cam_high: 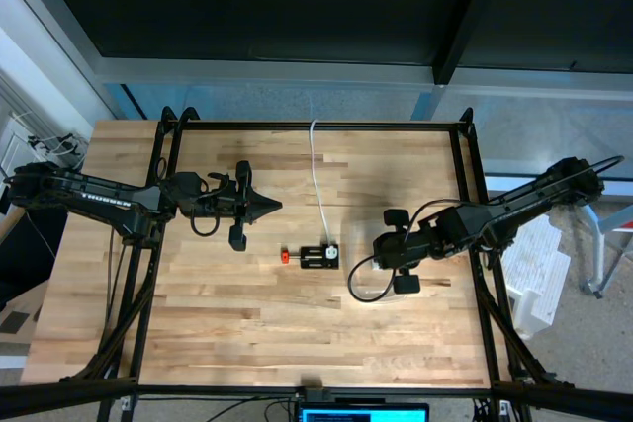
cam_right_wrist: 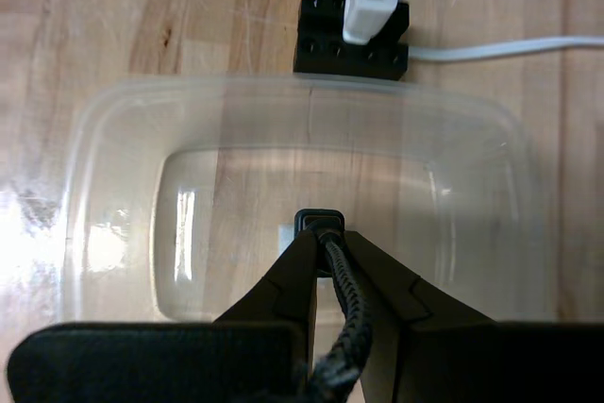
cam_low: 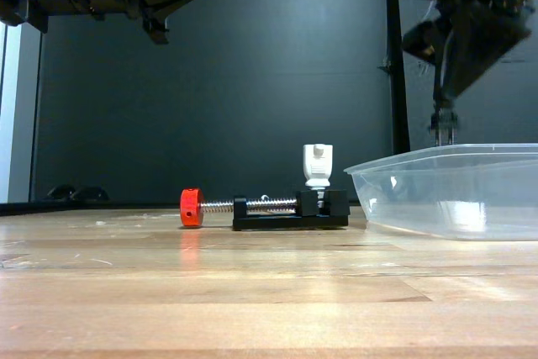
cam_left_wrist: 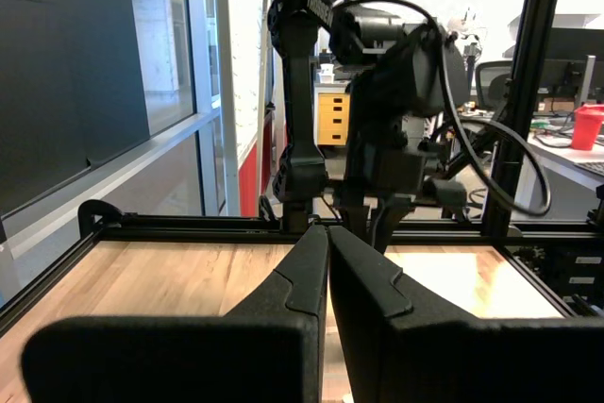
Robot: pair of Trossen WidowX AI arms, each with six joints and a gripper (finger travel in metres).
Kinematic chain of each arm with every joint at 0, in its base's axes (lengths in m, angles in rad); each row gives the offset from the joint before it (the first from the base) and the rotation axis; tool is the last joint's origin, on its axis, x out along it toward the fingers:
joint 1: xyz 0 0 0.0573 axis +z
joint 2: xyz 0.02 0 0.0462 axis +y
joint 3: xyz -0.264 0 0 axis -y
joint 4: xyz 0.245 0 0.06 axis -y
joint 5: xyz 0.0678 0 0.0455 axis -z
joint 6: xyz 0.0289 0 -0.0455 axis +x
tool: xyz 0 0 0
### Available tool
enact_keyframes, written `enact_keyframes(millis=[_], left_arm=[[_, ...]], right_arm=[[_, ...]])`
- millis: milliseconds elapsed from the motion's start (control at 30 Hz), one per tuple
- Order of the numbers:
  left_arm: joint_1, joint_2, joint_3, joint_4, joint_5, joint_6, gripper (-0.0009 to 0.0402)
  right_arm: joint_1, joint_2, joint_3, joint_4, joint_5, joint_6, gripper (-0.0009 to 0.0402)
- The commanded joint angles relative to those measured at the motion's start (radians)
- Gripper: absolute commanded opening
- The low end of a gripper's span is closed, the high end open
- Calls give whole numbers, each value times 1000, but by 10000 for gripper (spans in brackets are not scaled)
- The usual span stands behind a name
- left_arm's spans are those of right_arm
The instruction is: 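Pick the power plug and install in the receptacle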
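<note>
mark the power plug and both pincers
power plug (cam_right_wrist: 319, 222): right wrist view, its black head.
left pincer (cam_left_wrist: 324, 233): left wrist view, shut tips, raised over table (cam_left_wrist: 142, 280).
right pincer (cam_right_wrist: 323, 244): right wrist view, tips gripping power plug above clear tray (cam_right_wrist: 104, 186).

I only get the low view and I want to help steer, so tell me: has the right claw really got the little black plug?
Observer: Yes. The right wrist view shows the right gripper shut on the power plug, above the clear tray.
Operator: What's behind the socket?
Observer: The high view shows a white cable running from the receptacle, in its black clamp, to the table's far edge.
Operator: And the left claw?
Observer: The high view shows the left gripper shut, hovering over the table's left half.
</note>
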Motion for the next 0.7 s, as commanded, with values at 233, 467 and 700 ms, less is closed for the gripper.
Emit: enact_keyframes(millis=[233,467,700], left_arm=[[0,0,0,0,0,0,0],[0,0,0,0,0,0,0],[0,0,0,0,0,0,0]], right_arm=[[-16,18,39,1,26,1,0],[-50,97,116,7,26,-1,0],[-87,195,214,11,25,-28,0]])
